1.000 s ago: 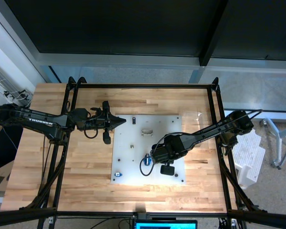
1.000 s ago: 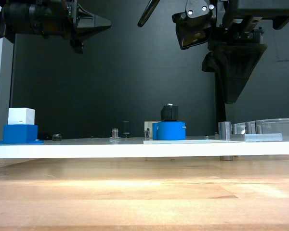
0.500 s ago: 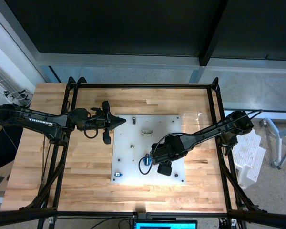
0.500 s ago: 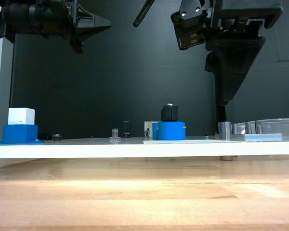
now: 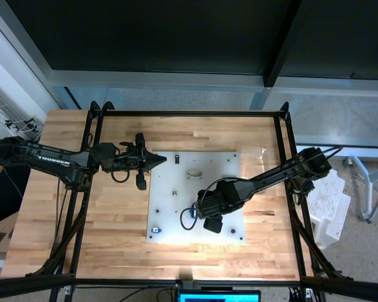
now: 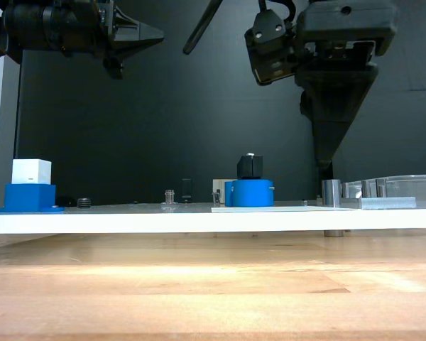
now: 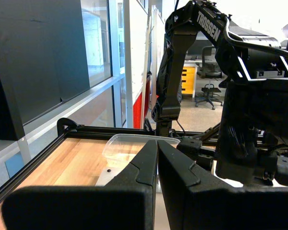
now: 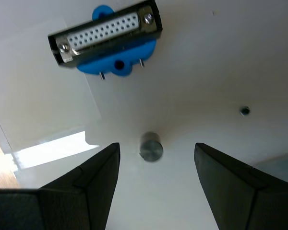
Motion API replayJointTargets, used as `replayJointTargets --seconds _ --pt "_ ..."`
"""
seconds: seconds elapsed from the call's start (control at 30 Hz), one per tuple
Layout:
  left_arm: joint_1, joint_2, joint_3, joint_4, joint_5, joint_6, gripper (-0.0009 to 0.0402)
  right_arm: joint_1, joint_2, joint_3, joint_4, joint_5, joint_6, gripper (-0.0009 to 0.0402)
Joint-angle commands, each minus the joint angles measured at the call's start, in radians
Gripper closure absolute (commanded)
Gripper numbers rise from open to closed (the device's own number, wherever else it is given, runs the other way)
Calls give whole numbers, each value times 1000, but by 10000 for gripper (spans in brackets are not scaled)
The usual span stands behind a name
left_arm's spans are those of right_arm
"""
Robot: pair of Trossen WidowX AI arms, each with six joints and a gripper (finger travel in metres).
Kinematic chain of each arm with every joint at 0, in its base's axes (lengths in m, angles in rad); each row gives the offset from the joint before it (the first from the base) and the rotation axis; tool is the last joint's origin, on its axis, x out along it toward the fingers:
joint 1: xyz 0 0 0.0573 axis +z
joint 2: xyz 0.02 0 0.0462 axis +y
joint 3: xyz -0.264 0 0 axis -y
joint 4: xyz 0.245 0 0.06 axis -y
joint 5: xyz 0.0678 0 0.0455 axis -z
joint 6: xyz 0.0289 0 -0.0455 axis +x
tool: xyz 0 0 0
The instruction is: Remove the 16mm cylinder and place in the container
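— What is different from a moment ago?
— The right gripper (image 6: 326, 162) has come lower and moved a little left in the low view. It is now straight above the 16mm cylinder (image 8: 151, 146) and does not touch it.
— And its jaws?
— Spread wide, one finger on each side of the cylinder, holding nothing. The left gripper (image 7: 157, 160) hangs high by the far left corner of the white board (image 5: 176, 207), with its fingers pressed together.
— How does the cylinder stand?
— Upright on the board. Its long axis is vertical and its flat round top faces the right wrist camera.
— Is there room around it?
— Bare board on every side. The blue connector (image 8: 105, 40) is near but apart. The container (image 5: 255, 153) sits at the board's far right corner, well apart from the cylinder.
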Motion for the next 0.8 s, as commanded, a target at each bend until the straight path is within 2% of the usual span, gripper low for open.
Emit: replayJointTargets --seconds 0.03,0.63,0.8 --pt "0 0 0 0 0 0 393 0 11 0 4 -1 2 178" --pt "0 0 0 0 0 0 393 0 75 -8 29 -3 5 178" --pt "0 0 0 0 0 0 393 0 75 -10 30 -1 4 206"
